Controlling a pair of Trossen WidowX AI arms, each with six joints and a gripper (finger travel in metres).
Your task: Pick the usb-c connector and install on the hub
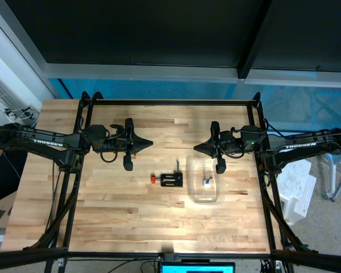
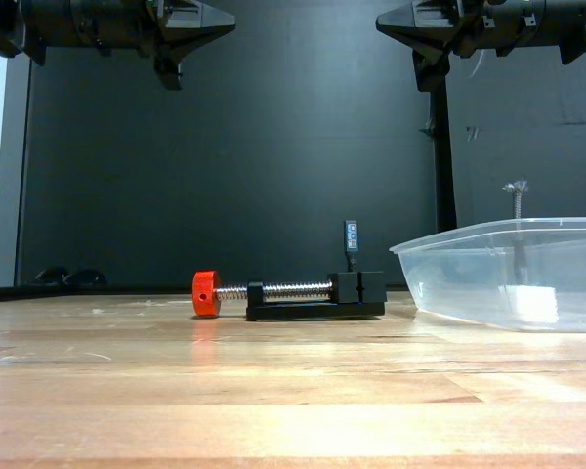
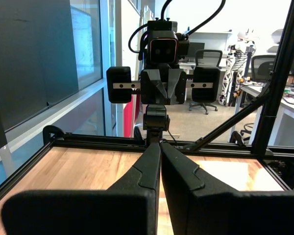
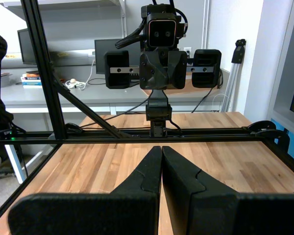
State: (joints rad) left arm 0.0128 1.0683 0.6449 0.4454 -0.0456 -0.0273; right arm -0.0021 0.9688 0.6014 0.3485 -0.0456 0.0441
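Observation:
The hub (image 1: 171, 180) is a small black block with an orange-red tip (image 1: 153, 180), lying mid-table; in the low view the hub (image 2: 317, 293) shows a thin black stem (image 2: 352, 242) standing up. The usb-c connector (image 1: 206, 181) is a tiny dark piece inside the clear tray (image 1: 195, 193), right of the hub, next to a small white block (image 2: 532, 303). My left gripper (image 1: 150, 143) hangs shut above the table, behind and left of the hub. My right gripper (image 1: 196, 148) hangs shut just behind the tray. Both wrist views show fingers pressed together, holding nothing.
The clear plastic tray (image 2: 449, 278) sits right of the hub. A black frame (image 1: 170, 102) borders the table's far edge and sides. Each wrist view shows the opposite arm facing it across the table.

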